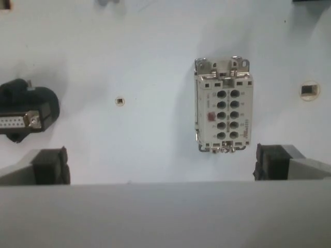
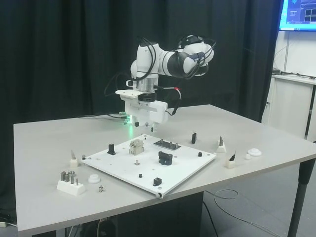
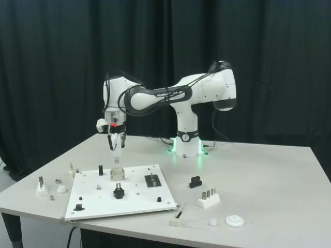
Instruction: Pick Ethernet.
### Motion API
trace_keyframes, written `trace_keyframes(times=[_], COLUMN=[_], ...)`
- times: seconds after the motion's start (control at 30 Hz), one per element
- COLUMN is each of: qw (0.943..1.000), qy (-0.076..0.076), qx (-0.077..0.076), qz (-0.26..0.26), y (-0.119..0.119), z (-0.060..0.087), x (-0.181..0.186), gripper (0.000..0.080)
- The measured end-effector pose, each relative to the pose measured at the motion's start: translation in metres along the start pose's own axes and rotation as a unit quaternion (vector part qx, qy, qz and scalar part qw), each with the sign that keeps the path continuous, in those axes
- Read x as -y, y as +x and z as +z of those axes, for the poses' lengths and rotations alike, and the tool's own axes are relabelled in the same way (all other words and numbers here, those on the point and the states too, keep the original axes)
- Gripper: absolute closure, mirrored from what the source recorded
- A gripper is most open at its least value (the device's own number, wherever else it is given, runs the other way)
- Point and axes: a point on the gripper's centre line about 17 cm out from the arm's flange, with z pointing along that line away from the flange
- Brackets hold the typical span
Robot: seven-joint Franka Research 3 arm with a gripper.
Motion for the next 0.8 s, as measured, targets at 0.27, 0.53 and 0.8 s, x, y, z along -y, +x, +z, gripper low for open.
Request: trace_keyframes(times=[0.27,0.53,0.8], qw=[1.0000,1.0000,0.9998], qy=[-0.001,-0.001,-0.001], qx=[0.000,-0.006,-0.019], qz=[0.003,-0.001,-0.009], y=[0.002,0.006,0.015], z=[0.001,0.000,-0.002], x=[-0.003,-0.003,-0.005], gripper=[0.0003,0.0003,0.0003])
